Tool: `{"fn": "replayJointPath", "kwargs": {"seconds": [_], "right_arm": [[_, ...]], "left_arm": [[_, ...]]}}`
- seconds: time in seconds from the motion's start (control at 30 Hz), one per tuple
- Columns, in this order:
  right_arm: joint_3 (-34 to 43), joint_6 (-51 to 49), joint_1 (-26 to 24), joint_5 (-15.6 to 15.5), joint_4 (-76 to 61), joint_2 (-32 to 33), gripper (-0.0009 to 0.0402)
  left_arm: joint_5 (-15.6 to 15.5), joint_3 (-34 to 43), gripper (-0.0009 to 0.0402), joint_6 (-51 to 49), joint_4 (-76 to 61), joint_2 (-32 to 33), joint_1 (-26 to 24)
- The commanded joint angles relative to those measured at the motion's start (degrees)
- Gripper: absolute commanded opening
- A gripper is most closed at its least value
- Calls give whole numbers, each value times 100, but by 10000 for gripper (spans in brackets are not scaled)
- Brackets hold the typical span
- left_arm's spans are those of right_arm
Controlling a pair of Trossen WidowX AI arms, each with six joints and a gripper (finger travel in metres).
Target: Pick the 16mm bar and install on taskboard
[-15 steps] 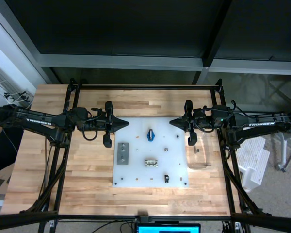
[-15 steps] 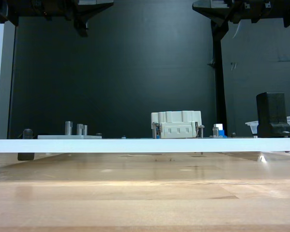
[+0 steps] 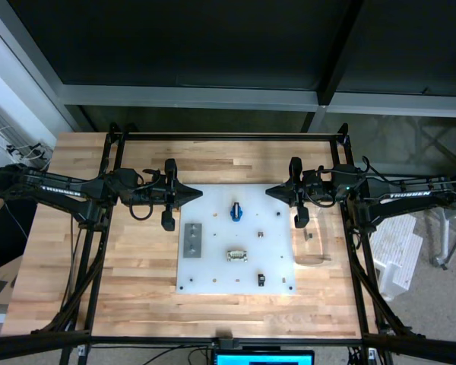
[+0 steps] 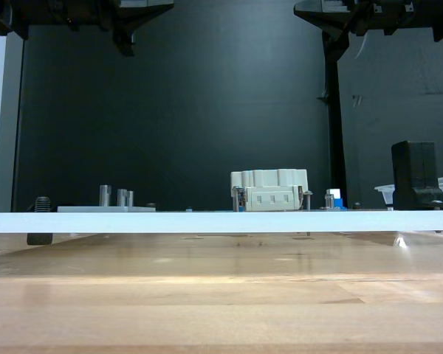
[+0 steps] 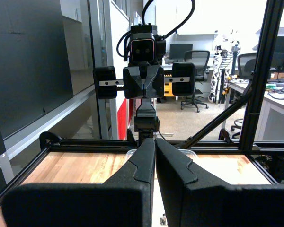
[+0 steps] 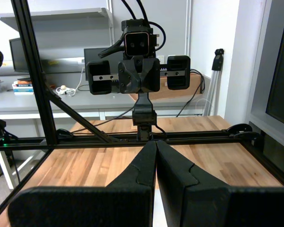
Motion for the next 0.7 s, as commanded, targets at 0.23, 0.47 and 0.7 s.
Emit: {"fn": "replayJointPath", "kwargs": {"seconds": [0.23, 0.47, 0.7], "right_arm": [[35, 212, 2, 160, -487, 2, 0], [662, 247, 31, 308, -2524, 20, 0], [1189, 385, 52, 308, -4345, 70, 0]], "left_arm": [[2, 0, 1, 2, 2, 0, 0], [2, 0, 1, 2, 2, 0, 0], [2, 0, 1, 2, 2, 0, 0]]}}
